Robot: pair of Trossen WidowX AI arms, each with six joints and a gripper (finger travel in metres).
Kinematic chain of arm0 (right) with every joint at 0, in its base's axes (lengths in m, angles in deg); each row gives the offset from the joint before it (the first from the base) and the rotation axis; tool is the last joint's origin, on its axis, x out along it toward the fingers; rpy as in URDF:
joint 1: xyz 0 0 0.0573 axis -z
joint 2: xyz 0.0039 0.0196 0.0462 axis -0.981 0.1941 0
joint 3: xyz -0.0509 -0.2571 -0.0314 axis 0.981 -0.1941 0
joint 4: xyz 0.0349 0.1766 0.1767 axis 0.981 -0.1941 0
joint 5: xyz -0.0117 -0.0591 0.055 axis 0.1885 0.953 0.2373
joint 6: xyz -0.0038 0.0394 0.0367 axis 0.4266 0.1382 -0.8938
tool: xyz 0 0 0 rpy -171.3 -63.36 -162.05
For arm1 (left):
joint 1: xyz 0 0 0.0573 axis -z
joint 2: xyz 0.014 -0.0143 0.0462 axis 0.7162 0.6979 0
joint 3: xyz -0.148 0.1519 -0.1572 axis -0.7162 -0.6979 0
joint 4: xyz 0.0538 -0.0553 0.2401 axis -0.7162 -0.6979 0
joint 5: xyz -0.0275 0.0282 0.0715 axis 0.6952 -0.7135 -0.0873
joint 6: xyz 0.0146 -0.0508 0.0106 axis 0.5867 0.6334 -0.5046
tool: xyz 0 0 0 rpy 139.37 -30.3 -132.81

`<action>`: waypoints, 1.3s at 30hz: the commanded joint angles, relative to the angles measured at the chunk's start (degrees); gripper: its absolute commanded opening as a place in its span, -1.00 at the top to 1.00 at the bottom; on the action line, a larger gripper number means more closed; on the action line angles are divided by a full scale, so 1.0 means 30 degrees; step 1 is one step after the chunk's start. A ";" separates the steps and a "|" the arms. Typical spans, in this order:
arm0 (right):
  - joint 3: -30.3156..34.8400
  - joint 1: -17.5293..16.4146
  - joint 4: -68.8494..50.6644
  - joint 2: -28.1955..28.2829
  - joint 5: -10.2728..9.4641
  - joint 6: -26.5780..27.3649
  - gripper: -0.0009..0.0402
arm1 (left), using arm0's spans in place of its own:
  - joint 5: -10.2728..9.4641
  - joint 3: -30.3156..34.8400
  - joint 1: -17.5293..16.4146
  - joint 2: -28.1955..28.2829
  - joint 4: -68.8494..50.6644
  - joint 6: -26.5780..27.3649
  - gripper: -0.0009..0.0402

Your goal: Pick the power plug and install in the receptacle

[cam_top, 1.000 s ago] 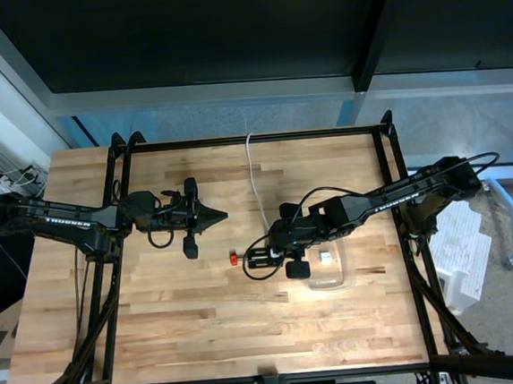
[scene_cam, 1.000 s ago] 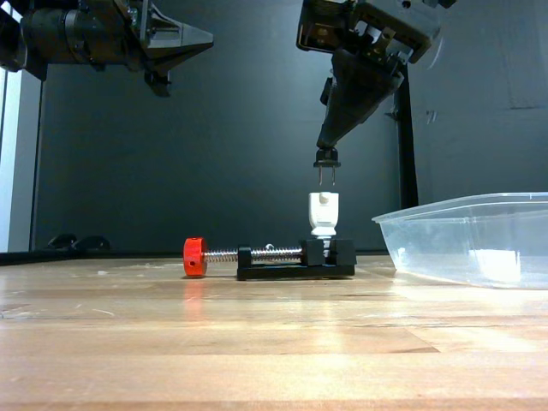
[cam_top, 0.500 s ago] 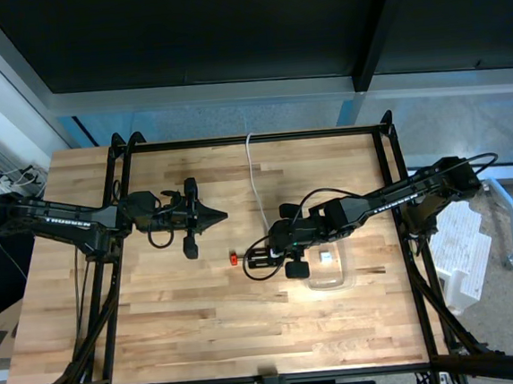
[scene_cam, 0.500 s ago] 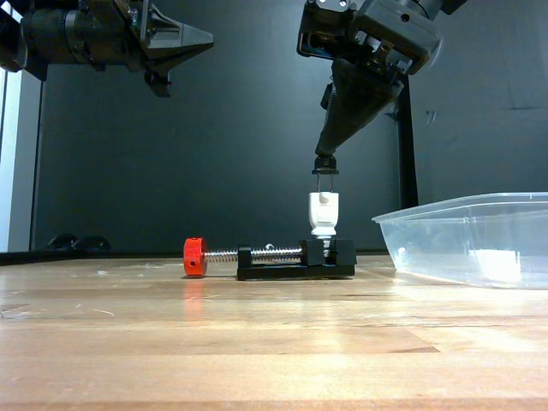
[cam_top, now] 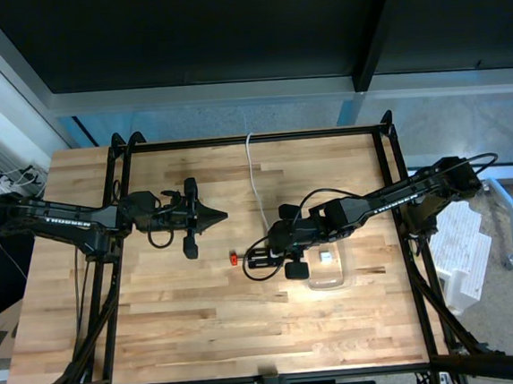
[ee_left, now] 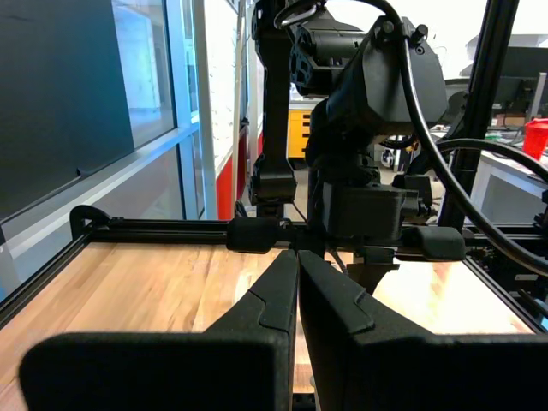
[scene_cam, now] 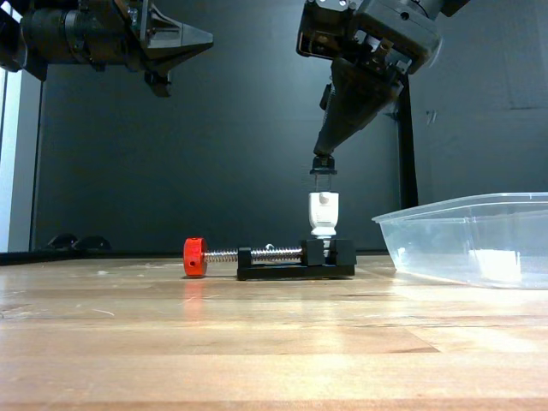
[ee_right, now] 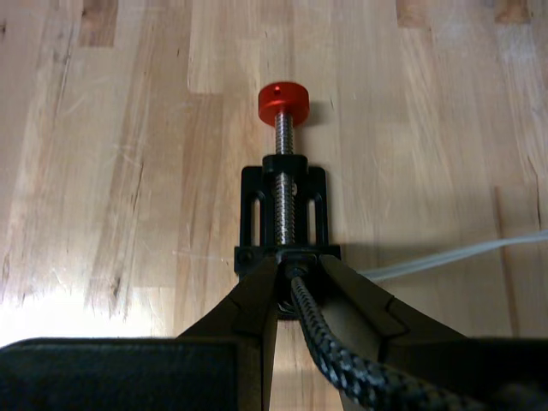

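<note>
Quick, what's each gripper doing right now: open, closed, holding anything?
Left gripper: closed, empty, parked high at the left.
Right gripper: closed on the power plug, directly over the receptacle.

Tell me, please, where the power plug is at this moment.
In the low view, the power plug hangs from the right gripper, directly over the white receptacle clamped in the vise; the left gripper is parked high at the left.

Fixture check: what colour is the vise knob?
Orange-red knob, best in right wrist view. The right gripper holds power plug over receptacle; left gripper parked aloft.
</note>
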 commanded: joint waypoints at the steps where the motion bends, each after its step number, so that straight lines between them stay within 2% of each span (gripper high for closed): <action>1: -0.0066 0.0000 0.0029 0.0087 0.0000 -0.0007 0.96 | 0.0000 0.0000 -0.0007 0.0000 0.0007 0.0000 0.96; 5: -0.0124 0.0000 0.0102 0.0306 -0.0444 -0.0015 0.96 | 0.0000 0.0000 -0.0007 0.0000 0.0007 -0.0007 0.96; 29: 0.0211 0.0117 -0.0605 -0.0153 -0.0270 0.0051 0.96 | 0.0000 0.0000 0.0000 0.0000 0.0015 0.0000 0.96; 39: 0.0168 0.0160 -0.0641 -0.0095 -0.0459 -0.0080 0.96 | 0.0000 0.0000 -0.0007 0.0000 0.0000 -0.0007 0.96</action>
